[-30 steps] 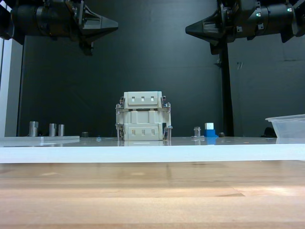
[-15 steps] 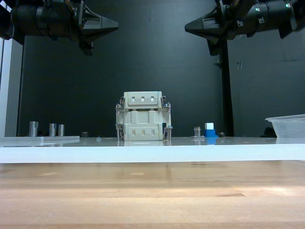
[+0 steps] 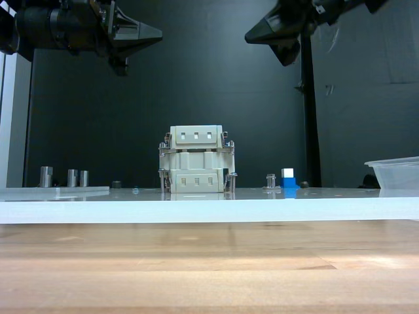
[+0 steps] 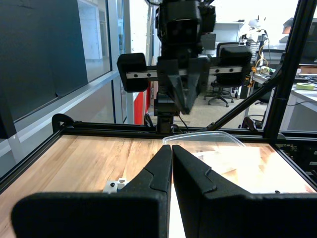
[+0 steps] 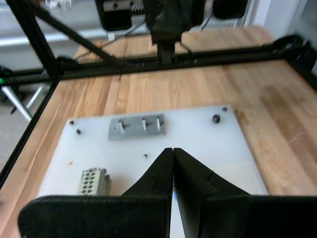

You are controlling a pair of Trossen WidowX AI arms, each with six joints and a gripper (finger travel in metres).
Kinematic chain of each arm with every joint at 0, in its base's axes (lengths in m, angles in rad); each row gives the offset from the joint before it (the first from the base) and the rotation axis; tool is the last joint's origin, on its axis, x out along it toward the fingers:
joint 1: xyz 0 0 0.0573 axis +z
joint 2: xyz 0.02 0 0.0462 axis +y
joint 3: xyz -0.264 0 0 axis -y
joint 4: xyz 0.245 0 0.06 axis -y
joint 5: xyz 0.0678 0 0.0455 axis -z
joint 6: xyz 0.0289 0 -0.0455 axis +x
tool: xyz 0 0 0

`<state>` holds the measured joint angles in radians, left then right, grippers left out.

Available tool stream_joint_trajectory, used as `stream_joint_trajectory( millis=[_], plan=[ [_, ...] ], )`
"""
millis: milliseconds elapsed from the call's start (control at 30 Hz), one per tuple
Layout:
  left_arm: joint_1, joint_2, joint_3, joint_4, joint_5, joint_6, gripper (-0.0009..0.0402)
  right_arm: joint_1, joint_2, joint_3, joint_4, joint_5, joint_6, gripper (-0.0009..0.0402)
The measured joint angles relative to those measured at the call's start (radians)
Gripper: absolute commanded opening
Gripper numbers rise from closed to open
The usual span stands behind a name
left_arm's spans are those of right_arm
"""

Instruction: Remove the HAN10-E connector and place it in the container

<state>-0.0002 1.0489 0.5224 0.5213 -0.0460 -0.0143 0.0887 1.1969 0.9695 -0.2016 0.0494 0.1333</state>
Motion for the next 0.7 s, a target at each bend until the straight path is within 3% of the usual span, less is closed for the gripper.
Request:
stream_joint_trajectory(
  millis=[700],
  plan=[
    [0.0, 0.0, 0.0, 0.0, 0.0, 0.0, 0.0, 0.095, 0.445, 0.678, -0.74, 0.01, 0.033, 0.0]
  ],
)
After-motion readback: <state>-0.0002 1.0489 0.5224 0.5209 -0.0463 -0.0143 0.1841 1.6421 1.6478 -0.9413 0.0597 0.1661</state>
